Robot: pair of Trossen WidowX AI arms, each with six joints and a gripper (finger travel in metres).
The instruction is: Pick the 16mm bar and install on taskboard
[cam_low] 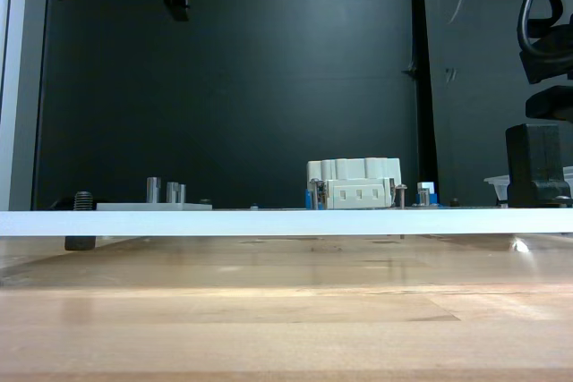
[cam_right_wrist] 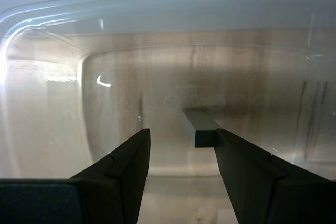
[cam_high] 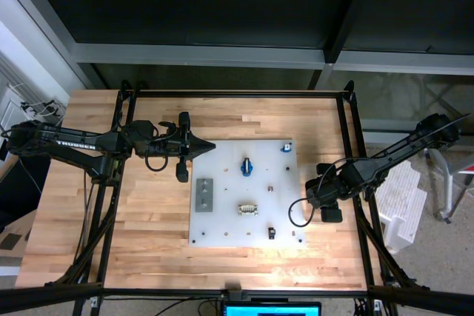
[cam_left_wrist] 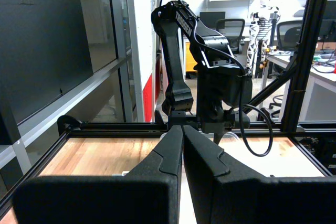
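The 16mm bar (cam_right_wrist: 200, 124) lies free on the floor of a clear tray (cam_right_wrist: 52, 103), between the parted fingers of the right gripper (cam_right_wrist: 181, 132) and close against one, so we judge the pick not yet made. Grasp, carry and seating on the taskboard (cam_high: 222, 220) all remain. Farther off, the left gripper (cam_high: 209, 148) hangs over the board's far left corner, fingers together and empty.

table: light butcher-block wood top (cam_high: 148, 257) | sitting flat on it: white rectangular plastic task board (cam_high: 222, 231), a bit right of centre | edges: thin black metal frame rails (cam_high: 237, 92) running along them
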